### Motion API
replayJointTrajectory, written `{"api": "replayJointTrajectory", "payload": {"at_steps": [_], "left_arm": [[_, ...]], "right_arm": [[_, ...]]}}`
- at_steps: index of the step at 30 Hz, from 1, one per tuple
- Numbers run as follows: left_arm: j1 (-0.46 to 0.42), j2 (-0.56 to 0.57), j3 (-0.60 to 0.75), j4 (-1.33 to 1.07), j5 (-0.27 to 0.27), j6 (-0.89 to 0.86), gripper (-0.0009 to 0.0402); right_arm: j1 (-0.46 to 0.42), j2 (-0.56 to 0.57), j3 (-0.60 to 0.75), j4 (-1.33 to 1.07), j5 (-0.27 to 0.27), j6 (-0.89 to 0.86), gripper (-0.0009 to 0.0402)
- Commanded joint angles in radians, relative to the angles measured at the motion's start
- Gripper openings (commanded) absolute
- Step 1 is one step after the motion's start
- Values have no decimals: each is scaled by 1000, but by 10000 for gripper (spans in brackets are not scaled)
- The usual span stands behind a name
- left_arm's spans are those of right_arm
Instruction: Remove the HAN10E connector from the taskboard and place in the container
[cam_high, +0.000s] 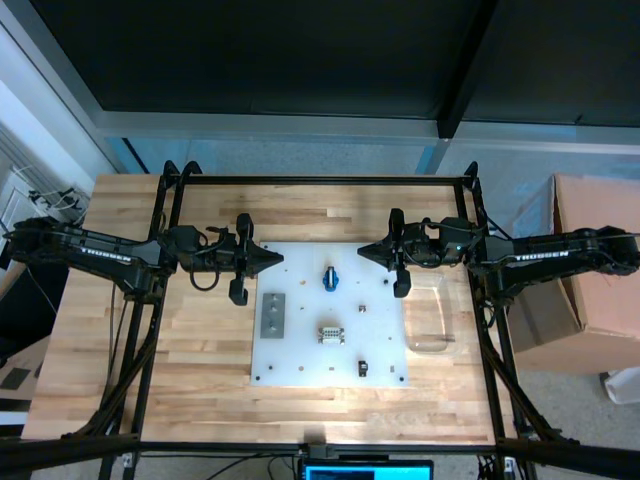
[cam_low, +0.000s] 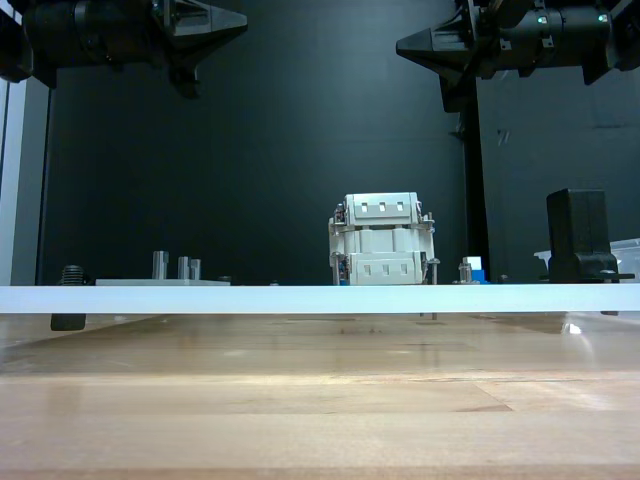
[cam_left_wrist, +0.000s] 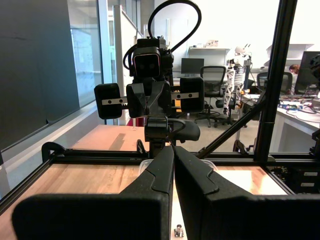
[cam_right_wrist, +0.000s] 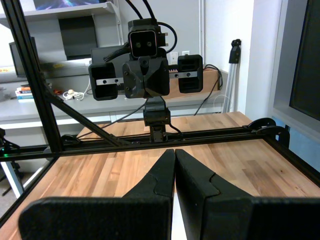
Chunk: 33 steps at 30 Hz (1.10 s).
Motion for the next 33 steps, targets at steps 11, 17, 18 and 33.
{"api": "replayJointTrajectory", "payload": {"at_steps": [11, 17, 18, 33], "left_arm": [[0, 0, 0, 0, 0, 0, 0], [0, 0, 0, 0, 0, 0, 0], [0, 0, 0, 0, 0, 0, 0], [0, 0, 0, 0, 0, 0, 0]], "right_arm": [[1, 0, 0, 1, 0, 1, 0], [2, 0, 2, 0, -10, 10, 0], [3, -1, 5, -6, -11, 12, 0], [176, 84, 343, -720, 121, 9, 0]]}}
